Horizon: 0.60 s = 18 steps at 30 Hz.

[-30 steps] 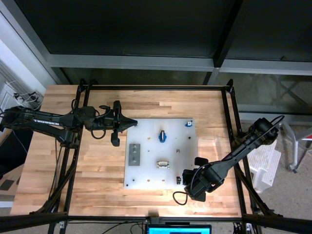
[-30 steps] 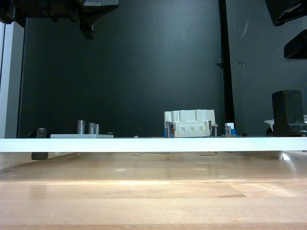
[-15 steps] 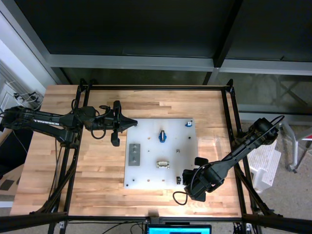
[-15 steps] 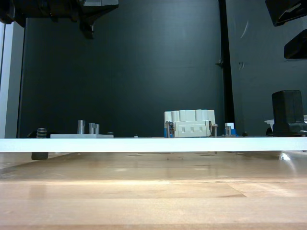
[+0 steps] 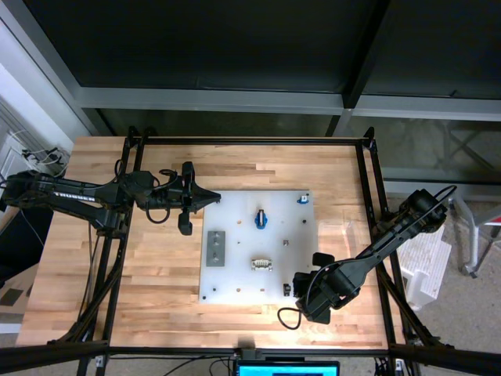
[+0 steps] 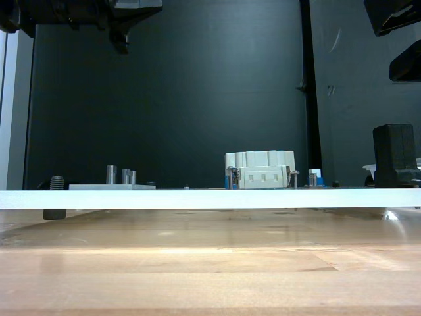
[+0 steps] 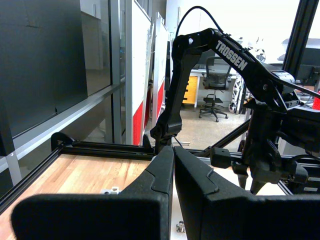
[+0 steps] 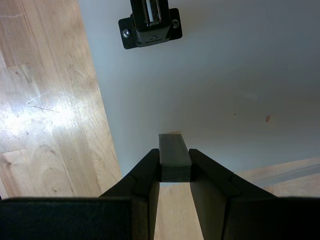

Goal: Pick the 16mm bar and install on taskboard

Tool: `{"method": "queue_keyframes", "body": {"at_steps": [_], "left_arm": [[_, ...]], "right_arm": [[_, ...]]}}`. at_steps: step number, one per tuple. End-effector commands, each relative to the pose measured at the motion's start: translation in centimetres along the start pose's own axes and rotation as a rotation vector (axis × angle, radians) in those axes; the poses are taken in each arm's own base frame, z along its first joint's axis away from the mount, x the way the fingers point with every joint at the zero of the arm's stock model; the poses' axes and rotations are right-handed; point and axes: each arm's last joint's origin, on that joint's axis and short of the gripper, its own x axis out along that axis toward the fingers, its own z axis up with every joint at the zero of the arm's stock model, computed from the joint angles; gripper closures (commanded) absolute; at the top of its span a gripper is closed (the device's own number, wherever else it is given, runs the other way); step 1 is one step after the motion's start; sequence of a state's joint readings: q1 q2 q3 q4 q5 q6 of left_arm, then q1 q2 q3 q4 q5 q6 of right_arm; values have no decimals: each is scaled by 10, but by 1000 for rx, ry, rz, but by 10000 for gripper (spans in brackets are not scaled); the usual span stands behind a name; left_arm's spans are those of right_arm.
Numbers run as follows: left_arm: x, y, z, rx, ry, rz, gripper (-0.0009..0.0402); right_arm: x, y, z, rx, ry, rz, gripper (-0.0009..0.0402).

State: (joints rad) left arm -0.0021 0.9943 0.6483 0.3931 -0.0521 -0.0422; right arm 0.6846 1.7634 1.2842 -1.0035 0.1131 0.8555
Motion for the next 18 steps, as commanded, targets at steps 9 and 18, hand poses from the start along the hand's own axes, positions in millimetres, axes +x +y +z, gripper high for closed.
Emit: {"method": "queue_keyframes", "body": {"at_steps": [9,18], "left_arm": [[0,0,0,0,0,0,393],[0,0,0,0,0,0,393]], "right_arm": [[0,0,0,-72,-1,1,385],[0,1,-1,-362,1,2,385]]}}
